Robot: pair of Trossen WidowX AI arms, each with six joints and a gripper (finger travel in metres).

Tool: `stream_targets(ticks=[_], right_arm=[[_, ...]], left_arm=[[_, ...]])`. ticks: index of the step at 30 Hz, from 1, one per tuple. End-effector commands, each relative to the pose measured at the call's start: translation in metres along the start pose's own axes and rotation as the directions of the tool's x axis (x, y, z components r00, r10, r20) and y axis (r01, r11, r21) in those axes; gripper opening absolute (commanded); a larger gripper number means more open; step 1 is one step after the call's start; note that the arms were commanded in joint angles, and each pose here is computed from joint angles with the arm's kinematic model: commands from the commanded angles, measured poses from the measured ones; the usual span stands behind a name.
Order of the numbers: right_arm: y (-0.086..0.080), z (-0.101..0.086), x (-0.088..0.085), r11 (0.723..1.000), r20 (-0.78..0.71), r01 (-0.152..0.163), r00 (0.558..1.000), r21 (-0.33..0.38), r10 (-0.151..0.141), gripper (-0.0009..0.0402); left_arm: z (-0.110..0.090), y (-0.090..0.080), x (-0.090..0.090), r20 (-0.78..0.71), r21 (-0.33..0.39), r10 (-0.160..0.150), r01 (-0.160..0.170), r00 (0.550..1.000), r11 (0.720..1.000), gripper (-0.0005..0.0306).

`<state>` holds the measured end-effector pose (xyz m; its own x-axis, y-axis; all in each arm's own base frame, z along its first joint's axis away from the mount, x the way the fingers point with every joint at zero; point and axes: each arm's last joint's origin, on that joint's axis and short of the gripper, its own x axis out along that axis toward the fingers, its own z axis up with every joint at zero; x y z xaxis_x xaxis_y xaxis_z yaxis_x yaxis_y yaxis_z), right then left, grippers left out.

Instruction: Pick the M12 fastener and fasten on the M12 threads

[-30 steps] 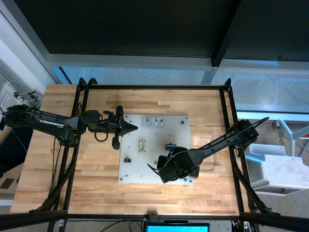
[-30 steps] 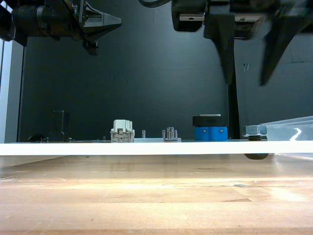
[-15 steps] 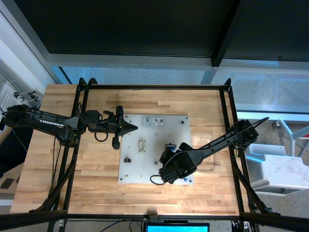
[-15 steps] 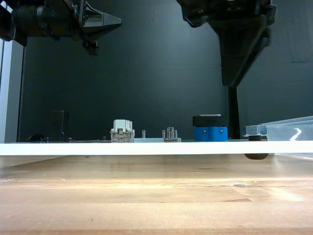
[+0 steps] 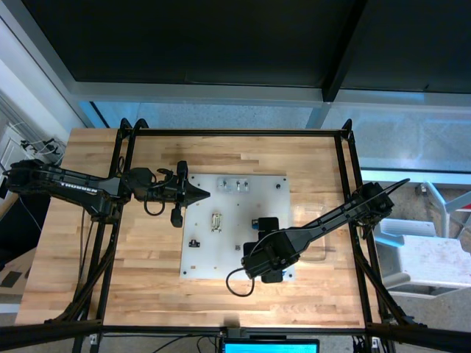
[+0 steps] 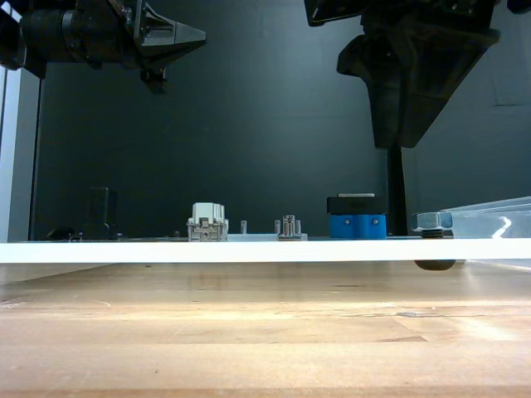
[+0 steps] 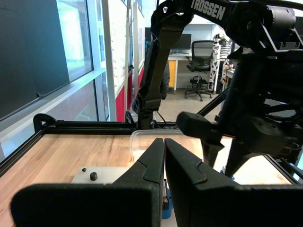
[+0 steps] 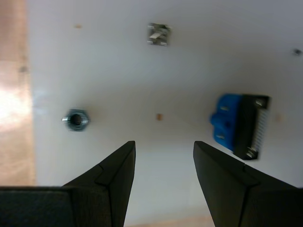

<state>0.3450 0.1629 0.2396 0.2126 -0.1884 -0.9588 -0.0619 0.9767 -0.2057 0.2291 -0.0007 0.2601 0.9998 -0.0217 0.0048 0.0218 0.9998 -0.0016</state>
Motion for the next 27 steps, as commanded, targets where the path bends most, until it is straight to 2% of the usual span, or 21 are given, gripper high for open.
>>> stream_targets(ticks=[1, 3, 5, 9, 10, 11, 13, 17, 27], right_arm=[[0.003, 0.003, 0.002, 0.998, 0.020, -0.054, 0.998, -0.036, 0.054, 0.0155], [0.005, 0.004, 0.003, 0.993, 0.013, -0.106, 0.994, -0.052, 0.107, 0.0131], [0.005, 0.002, 0.006, 0.990, -0.011, -0.134, 0.991, -0.052, 0.134, 0.0096], [0.006, -0.002, 0.014, 0.989, -0.036, -0.138, 0.990, -0.055, 0.136, 0.0003], [0.006, -0.004, 0.016, 0.988, -0.042, -0.147, 0.989, -0.056, 0.144, -0.0005], [0.007, -0.005, 0.018, 0.986, -0.048, -0.156, 0.987, -0.054, 0.154, 0.0006], [0.007, -0.007, 0.021, 0.987, -0.056, -0.155, 0.987, -0.047, 0.152, 0.0012], [0.009, -0.006, 0.027, 0.985, -0.028, -0.167, 0.986, -0.042, 0.165, -0.0003], [0.013, -0.009, 0.037, 0.984, -0.005, -0.174, 0.985, 0.044, 0.175, 0.0000]], left_arm=[[0.000, 0.000, 0.000, 0.000, 0.000, 0.000, 0.000, 1.000, 1.000, 0.0000], [0.000, 0.000, 0.000, 0.000, 0.000, 0.000, 0.000, 1.000, 1.000, 0.0000], [0.000, 0.000, 0.000, 0.000, 0.000, 0.000, 0.000, 1.000, 1.000, 0.0000], [0.000, 0.000, 0.000, 0.000, 0.000, 0.000, 0.000, 1.000, 1.000, 0.0000], [0.000, 0.000, 0.000, 0.000, 0.000, 0.000, 0.000, 1.000, 1.000, 0.0000], [0.000, 0.000, 0.000, 0.000, 0.000, 0.000, 0.000, 1.000, 1.000, 0.0000], [0.000, 0.000, 0.000, 0.000, 0.000, 0.000, 0.000, 1.000, 1.000, 0.0000], [0.000, 0.000, 0.000, 0.000, 0.000, 0.000, 0.000, 1.000, 1.000, 0.0000], [0.000, 0.000, 0.000, 0.000, 0.000, 0.000, 0.000, 1.000, 1.000, 0.0000]])
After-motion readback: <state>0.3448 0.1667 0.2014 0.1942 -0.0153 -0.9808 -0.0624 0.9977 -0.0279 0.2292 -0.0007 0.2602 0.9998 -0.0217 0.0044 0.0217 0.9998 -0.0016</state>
